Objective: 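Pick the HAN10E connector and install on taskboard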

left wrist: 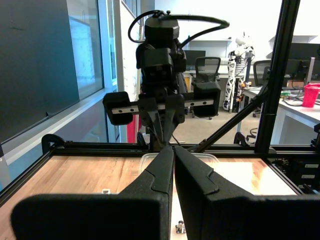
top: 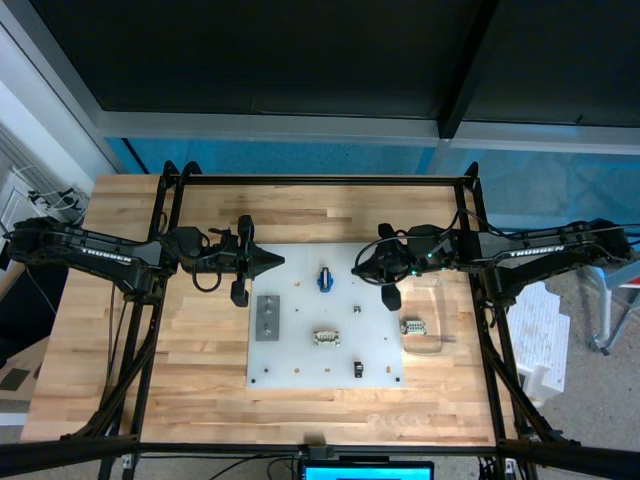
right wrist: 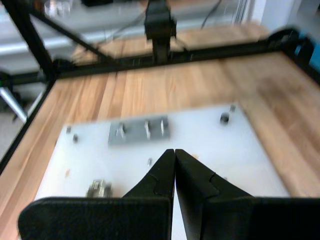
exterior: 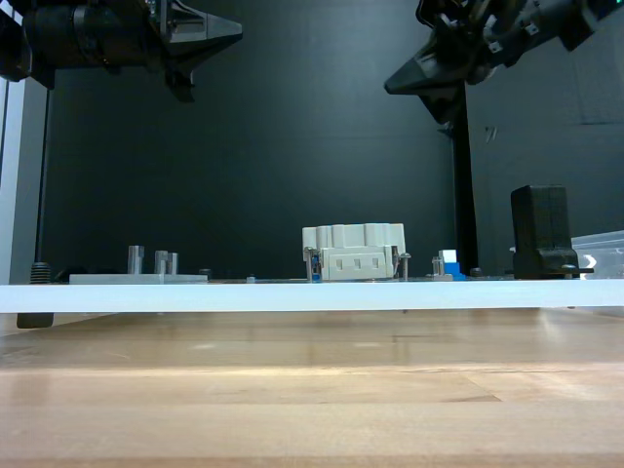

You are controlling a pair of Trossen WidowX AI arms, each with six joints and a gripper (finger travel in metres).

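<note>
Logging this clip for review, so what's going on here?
Nothing is being handled. Both arms hang above the far side of the taskboard, with the left gripper over its left edge and the right gripper toward its right, both shut and empty. One connector sits on the board; a second connector lies in the clear tray beside it.

The light wooden plank table (top: 200, 380) carries the taskboard (top: 300, 365), a large flat white rectangular plastic plate lying at its middle. A clear plastic tray (top: 435, 310) sits just beside the plate's right edge. A black metal frame (top: 320, 180) runs along the table's edges, and above the tabletop the left gripper (top: 275, 262) hangs over the plate's far left corner and the right gripper (top: 358, 268) over its far right part, both with fingers pressed together.
</note>
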